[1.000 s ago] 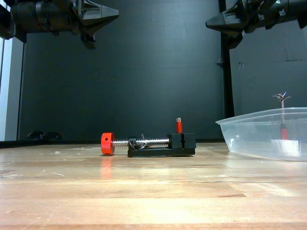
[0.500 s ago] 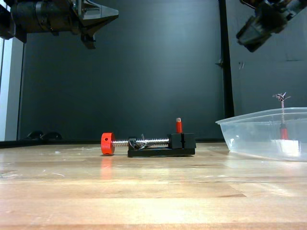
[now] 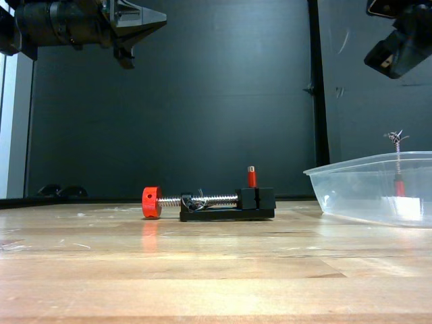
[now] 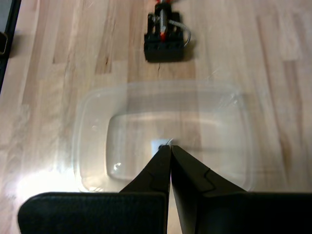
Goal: Pick the RCA connector and install on taskboard
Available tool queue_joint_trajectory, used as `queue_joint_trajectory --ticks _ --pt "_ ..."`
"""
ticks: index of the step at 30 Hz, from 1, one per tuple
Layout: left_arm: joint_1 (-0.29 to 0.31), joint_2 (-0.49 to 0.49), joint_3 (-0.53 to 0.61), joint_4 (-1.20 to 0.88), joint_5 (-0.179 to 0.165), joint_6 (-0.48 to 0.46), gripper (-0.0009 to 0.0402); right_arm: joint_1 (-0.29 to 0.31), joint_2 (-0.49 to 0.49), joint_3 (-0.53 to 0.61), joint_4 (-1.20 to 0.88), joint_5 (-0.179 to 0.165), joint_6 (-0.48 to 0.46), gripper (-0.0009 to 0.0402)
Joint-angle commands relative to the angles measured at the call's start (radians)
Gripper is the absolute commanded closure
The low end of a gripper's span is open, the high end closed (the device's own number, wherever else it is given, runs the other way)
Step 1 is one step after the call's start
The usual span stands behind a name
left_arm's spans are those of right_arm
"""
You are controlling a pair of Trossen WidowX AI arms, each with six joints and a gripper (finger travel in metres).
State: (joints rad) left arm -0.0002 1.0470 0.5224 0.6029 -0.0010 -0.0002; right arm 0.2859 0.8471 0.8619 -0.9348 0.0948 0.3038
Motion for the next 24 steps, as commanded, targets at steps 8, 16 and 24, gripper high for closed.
queue_joint_trajectory --ticks 8,16,24 --pt "0.000 0.000 0.000 0.000 0.000 0.000 0.0393 0.061 0.013 -0.005 -0.077 0.018 0.075 0.0393" --pt "0.000 0.000 0.000 0.000 0.000 0.000 0.0393 0.068 0.013 -0.050 -0.077 0.013 0.116 0.0376" --pt "0.000 0.000 0.000 0.000 0.000 0.000 0.0393 0.071 0.013 -0.125 -0.011 0.016 0.157 0.0261"
